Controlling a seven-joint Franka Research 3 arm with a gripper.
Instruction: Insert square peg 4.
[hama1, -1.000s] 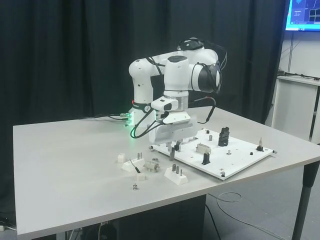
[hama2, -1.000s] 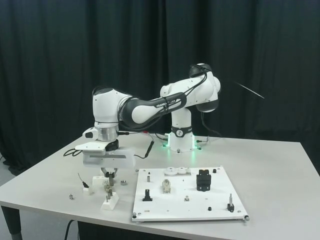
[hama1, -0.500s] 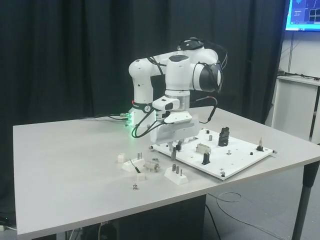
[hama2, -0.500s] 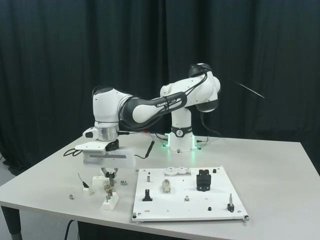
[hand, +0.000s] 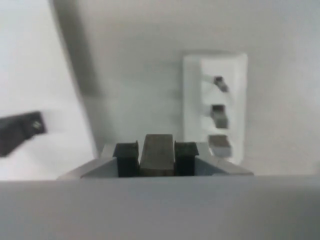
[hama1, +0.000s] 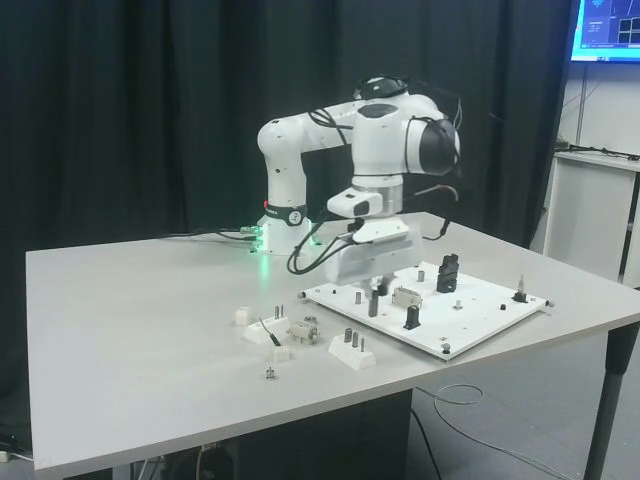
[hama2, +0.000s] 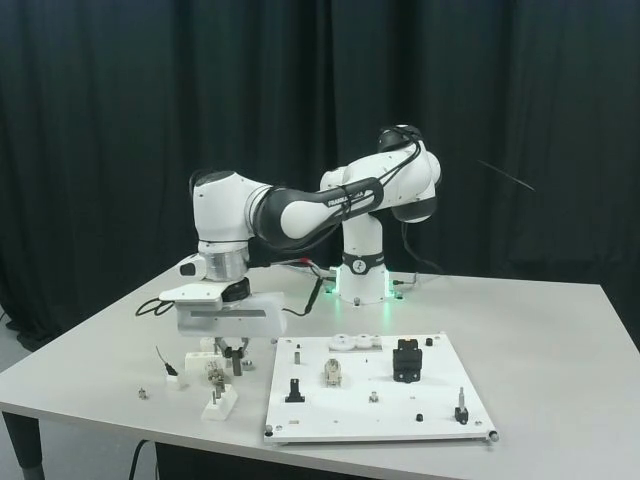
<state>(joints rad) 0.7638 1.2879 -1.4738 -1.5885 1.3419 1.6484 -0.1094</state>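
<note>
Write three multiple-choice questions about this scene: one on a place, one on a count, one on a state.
1. Where does the white holder block lie?
A. on top of the white board
B. on the grey table, beside the white board
C. on the floor

2. How many pegs stand in the holder block in the wrist view?
A. one
B. five
C. three

3. In what state is the gripper?
A. shut on a square peg
B. wide open and holding nothing
C. shut on a cable

Answers:
1 B: both room views show the block on the table, off the board's edge.
2 C: the wrist view shows three pegs in a row in the block.
3 A: the wrist view shows the grey peg clamped between the two black fingers.
</note>
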